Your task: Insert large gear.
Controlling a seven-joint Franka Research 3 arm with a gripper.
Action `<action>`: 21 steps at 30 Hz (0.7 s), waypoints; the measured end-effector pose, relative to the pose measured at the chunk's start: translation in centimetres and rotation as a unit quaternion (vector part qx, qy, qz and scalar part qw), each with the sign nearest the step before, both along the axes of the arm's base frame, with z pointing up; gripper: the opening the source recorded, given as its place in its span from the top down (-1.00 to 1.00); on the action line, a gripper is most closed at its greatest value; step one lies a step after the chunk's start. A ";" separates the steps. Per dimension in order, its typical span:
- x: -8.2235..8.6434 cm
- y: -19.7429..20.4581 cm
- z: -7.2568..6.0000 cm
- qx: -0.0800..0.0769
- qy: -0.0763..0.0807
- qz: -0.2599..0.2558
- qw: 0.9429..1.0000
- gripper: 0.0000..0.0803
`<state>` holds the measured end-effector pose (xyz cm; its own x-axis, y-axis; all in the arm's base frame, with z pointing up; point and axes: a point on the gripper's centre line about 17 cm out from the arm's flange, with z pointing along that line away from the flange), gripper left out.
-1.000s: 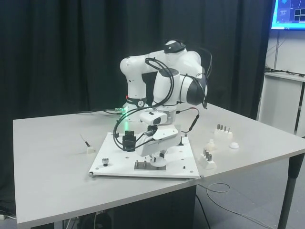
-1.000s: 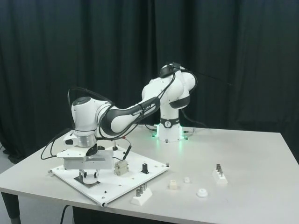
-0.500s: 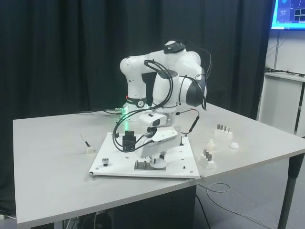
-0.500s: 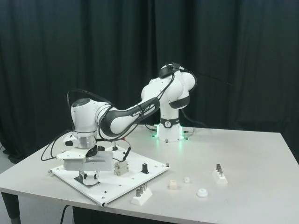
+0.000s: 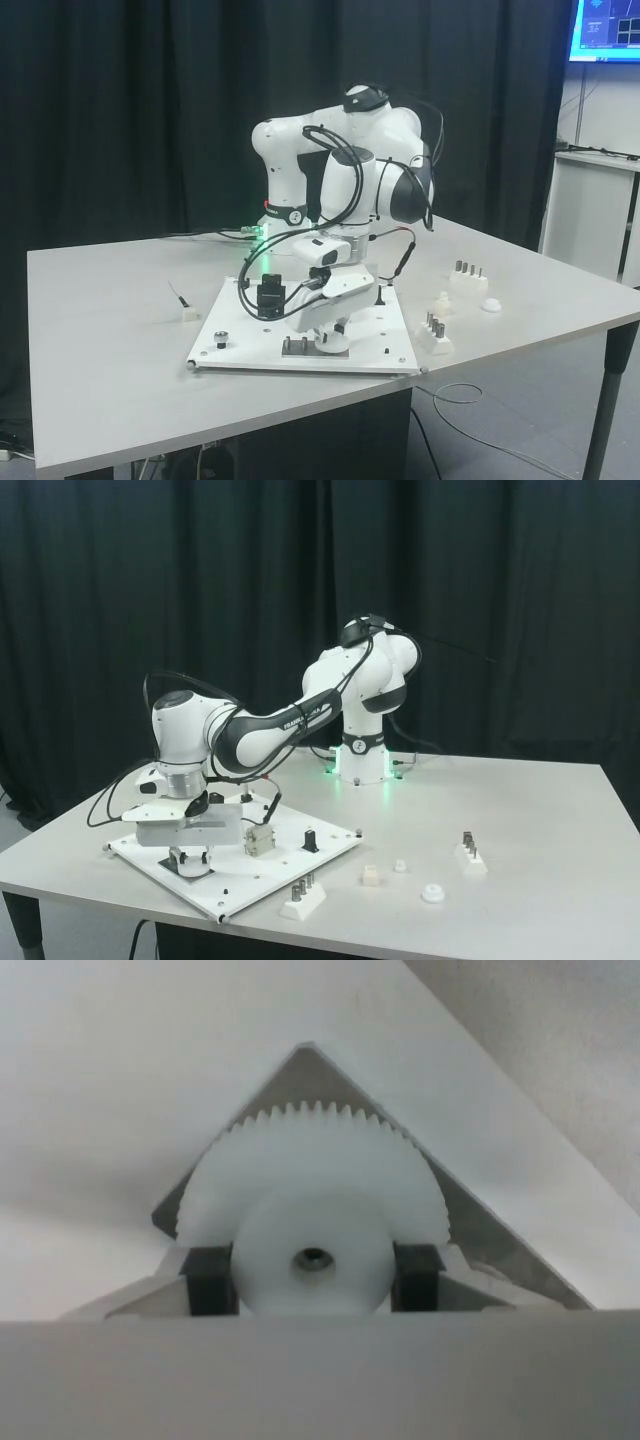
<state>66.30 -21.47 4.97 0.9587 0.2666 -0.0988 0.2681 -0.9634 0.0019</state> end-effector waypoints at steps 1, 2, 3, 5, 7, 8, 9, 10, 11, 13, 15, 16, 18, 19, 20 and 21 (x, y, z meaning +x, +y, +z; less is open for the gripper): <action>0.0 0.0 0.0 0.000 0.000 0.002 1.000 0.17; 0.0 0.0 0.0 0.000 0.000 0.004 1.000 0.17; 0.0 0.0 0.0 0.001 0.000 0.007 1.000 0.17; 0.0 0.0 0.0 0.001 0.000 0.012 1.000 0.10; 0.1 0.1 0.0 0.001 0.000 0.014 1.000 0.10; 0.1 0.1 0.0 0.001 0.000 0.014 1.000 0.10; 0.1 0.1 0.1 0.000 0.000 0.015 1.000 0.10; 0.1 0.1 0.2 0.000 0.001 0.015 1.000 0.10; 0.2 0.1 0.3 -0.001 0.001 0.016 1.000 -0.53; 0.2 0.0 0.7 -0.004 0.001 0.017 1.000 -0.53; 0.3 -0.1 1.3 -0.006 0.001 0.017 1.000 -0.53; 0.3 -0.2 1.6 -0.008 0.001 0.017 1.000 -0.53; 0.4 -0.4 2.2 -0.012 0.001 0.017 1.000 -0.53; 0.5 -0.6 2.6 -0.014 0.000 0.016 1.000 -0.88; 0.5 -0.7 2.9 -0.016 -0.001 0.015 1.000 -0.96; 0.6 -0.9 3.2 -0.018 -0.002 0.015 1.000 -0.96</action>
